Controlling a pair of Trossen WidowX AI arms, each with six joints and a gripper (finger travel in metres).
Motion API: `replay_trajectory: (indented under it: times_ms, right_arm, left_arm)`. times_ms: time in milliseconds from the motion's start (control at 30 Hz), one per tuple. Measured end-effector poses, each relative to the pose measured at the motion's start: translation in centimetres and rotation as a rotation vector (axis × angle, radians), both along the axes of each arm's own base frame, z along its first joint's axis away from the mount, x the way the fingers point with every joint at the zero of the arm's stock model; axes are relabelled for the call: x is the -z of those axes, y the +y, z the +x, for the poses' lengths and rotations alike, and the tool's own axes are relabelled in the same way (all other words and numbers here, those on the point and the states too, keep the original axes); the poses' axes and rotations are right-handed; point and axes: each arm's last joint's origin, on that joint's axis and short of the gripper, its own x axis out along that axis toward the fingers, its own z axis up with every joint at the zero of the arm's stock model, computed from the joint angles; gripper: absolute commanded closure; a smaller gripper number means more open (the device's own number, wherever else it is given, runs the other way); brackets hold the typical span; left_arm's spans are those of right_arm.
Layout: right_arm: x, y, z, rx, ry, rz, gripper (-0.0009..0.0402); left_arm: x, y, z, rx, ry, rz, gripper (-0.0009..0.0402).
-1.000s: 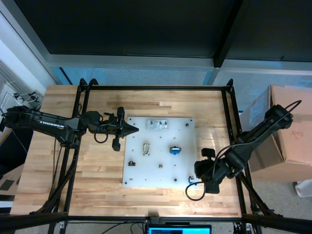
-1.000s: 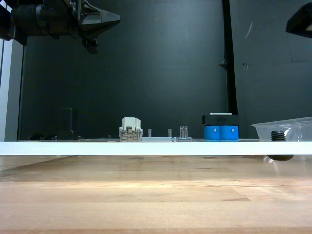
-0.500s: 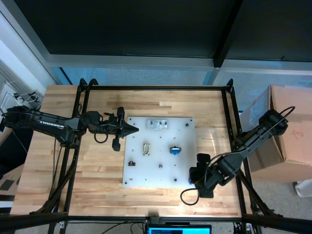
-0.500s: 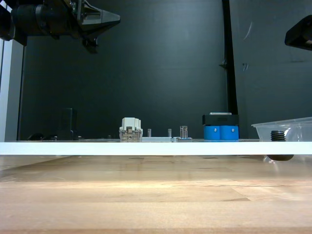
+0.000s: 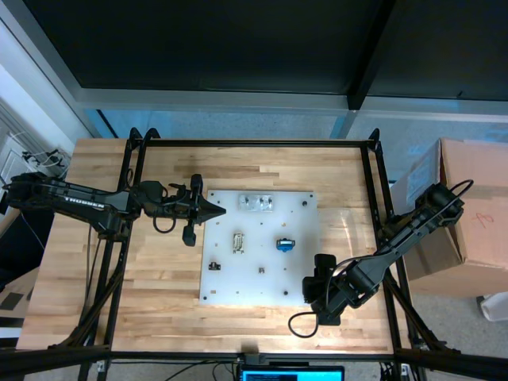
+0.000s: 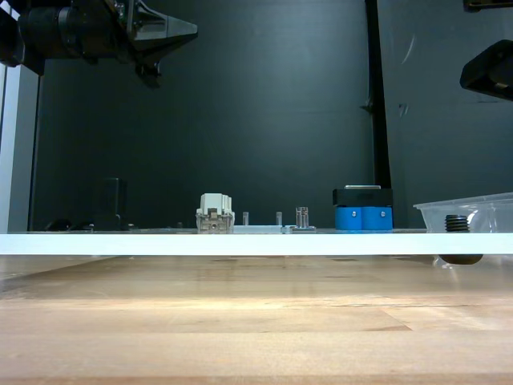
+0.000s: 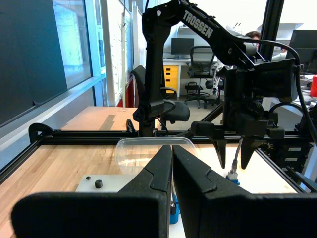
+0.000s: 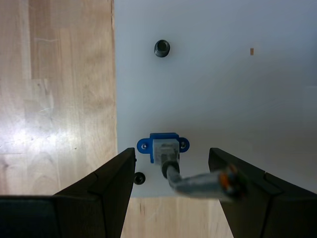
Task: Remove the RJ45 connector from the taskboard and place in the container
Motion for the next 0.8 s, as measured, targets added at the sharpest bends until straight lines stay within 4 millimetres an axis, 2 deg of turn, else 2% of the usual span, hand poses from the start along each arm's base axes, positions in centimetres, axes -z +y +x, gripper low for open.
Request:
replay_trajectory:
  times_ms: [300, 800]
  right_arm:
    - [0.7, -0.1, -0.1, 0.002, -0.009, 0.002, 0.0214]
    - [1.1, -0.1, -0.1, 0.003, -0.013, 0.008, 0.0336]
  left_arm:
    - [0.0, 0.0, 0.0, 0.0, 0.0, 0.0, 0.0393]
    - [0.0, 0.0, 0.0, 0.0, 0.0, 0.0, 0.0393]
